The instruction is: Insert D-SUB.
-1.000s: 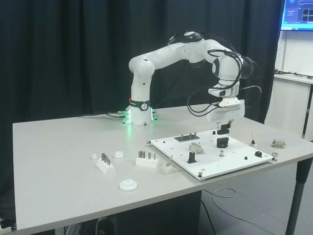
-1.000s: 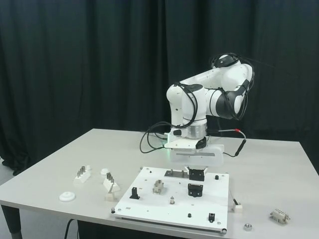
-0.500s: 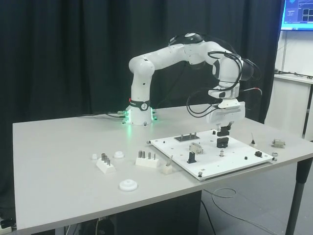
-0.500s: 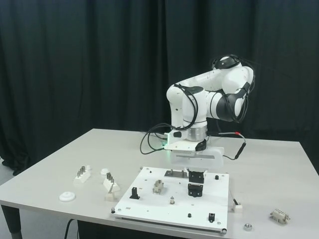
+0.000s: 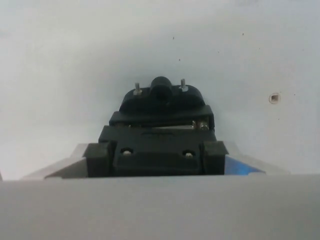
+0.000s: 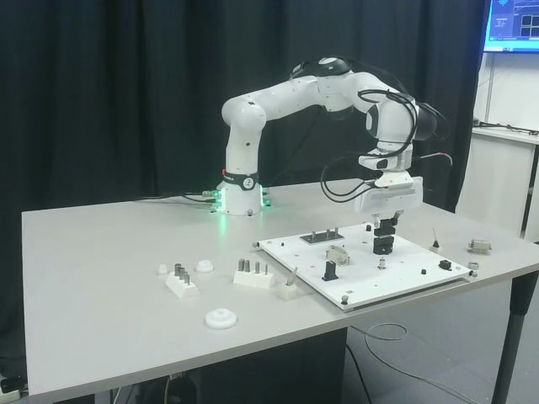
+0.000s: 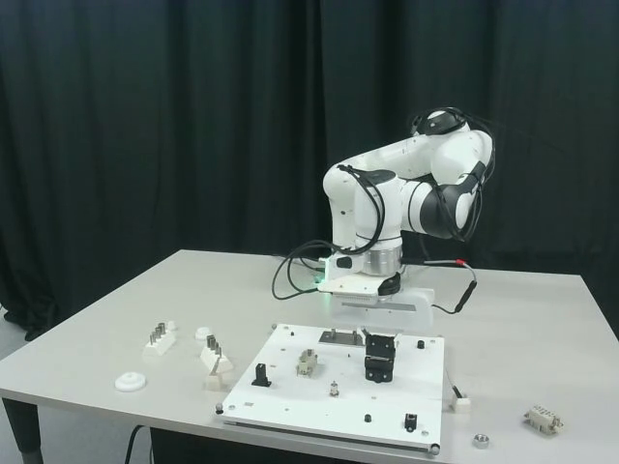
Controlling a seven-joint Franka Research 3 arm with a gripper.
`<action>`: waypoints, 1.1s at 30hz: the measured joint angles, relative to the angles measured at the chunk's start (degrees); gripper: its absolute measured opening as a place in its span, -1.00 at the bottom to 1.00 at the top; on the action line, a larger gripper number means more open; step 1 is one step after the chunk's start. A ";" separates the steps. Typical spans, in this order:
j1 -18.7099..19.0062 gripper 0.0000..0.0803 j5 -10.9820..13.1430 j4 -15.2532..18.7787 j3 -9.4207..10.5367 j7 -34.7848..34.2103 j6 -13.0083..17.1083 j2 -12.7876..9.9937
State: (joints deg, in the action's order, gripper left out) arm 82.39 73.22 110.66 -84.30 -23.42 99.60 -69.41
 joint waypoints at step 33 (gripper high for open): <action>0.03 -0.04 -0.27 -0.02 0.11 5.26 1.20 -0.16</action>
State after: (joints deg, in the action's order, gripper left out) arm 82.42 72.95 110.64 -84.19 -18.16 100.80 -69.57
